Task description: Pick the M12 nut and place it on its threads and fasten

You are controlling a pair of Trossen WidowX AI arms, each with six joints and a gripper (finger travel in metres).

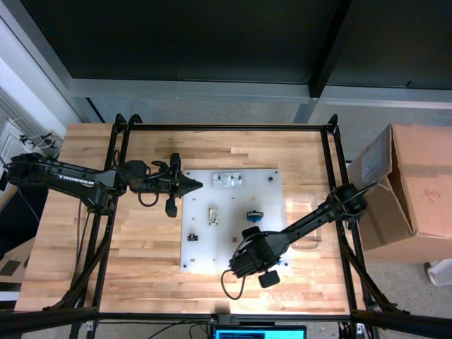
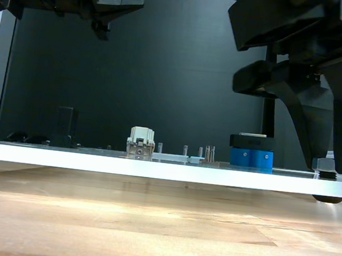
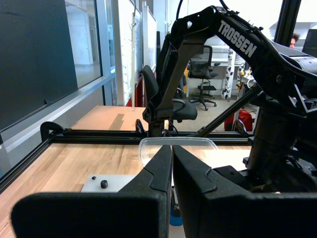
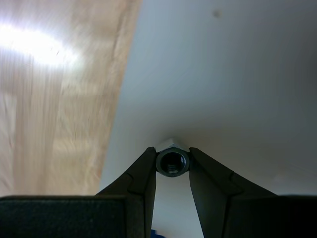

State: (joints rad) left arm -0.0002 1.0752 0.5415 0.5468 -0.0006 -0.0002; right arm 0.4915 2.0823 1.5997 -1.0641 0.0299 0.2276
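Note:
The small silver nut (image 4: pixel 172 162) is pinched between the fingertips of my right gripper (image 4: pixel 172 163), with white board beneath it. In the low view the nut (image 2: pixel 324 164) sits on top of its short black stud (image 2: pixel 327 175) at the board's near right edge, and the right gripper (image 2: pixel 325 165) reaches down around it. From above, the right arm (image 1: pixel 311 219) hides the nut and stud. My left gripper (image 1: pixel 192 185) hangs high over the board's far left edge, shut with nothing in it (image 3: pixel 172 163).
On the white board (image 1: pixel 201 247) stand a white connector (image 1: pixel 212 215), a blue part (image 1: pixel 254 215) and silver posts (image 1: pixel 227 180). A clear tray (image 1: pixel 307 212) lies right of the board. A cardboard box (image 1: pixel 409 191) stands off the table's right side. A black frame (image 1: pixel 226 127) rings the table.

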